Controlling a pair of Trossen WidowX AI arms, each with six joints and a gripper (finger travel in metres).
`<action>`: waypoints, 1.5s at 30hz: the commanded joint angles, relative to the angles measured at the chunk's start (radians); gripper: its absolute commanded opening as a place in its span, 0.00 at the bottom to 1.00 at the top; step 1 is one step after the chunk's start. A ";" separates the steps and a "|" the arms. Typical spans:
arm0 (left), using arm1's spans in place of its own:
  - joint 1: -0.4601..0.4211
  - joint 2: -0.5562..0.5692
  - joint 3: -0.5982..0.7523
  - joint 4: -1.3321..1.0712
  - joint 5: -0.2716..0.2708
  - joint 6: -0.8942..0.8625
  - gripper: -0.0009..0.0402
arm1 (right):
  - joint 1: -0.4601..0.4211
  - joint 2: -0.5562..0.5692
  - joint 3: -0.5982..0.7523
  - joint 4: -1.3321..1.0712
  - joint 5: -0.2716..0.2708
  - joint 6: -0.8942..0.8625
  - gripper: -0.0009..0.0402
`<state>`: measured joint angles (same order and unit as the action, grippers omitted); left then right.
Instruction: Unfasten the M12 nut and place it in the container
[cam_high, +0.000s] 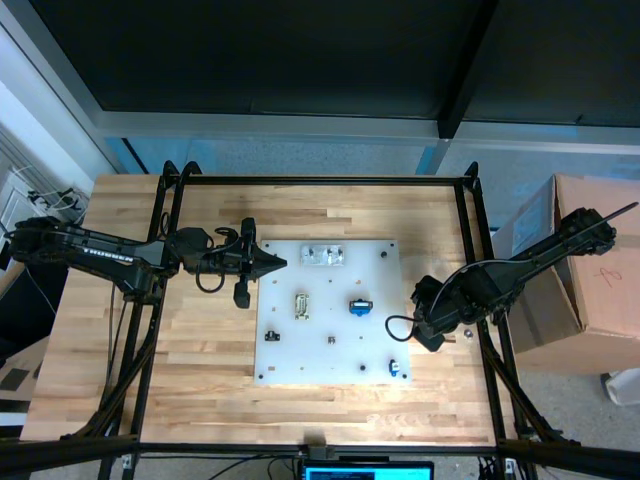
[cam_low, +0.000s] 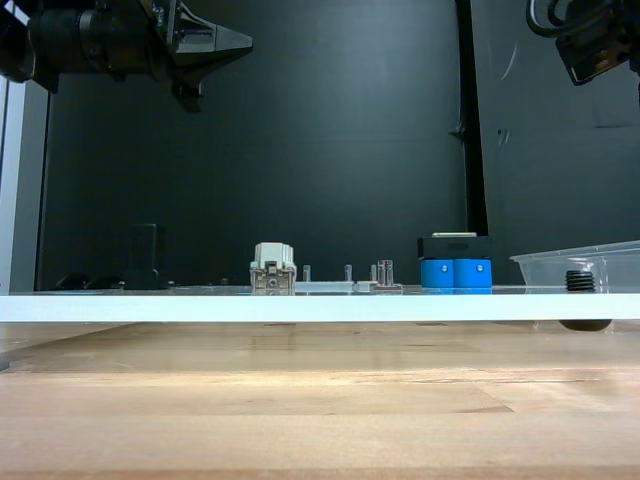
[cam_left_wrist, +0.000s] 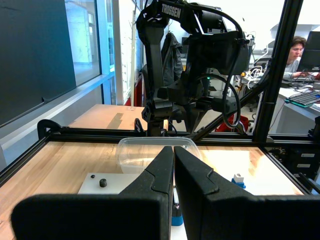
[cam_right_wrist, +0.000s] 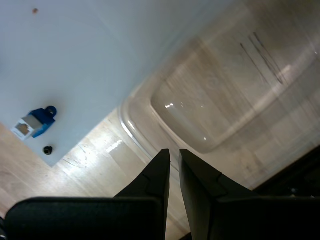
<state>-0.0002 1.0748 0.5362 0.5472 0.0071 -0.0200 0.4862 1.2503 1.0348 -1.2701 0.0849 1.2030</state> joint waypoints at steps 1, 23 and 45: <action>0.000 0.000 0.000 0.000 0.000 0.000 0.02 | 0.001 -0.003 0.000 -0.011 0.000 0.004 0.08; 0.000 0.000 0.000 0.000 0.000 0.000 0.02 | 0.045 -0.174 -0.187 -0.003 -0.079 0.021 0.08; 0.000 0.000 0.000 0.000 0.000 0.000 0.02 | -0.047 -0.108 -0.182 0.130 -0.078 -0.140 0.08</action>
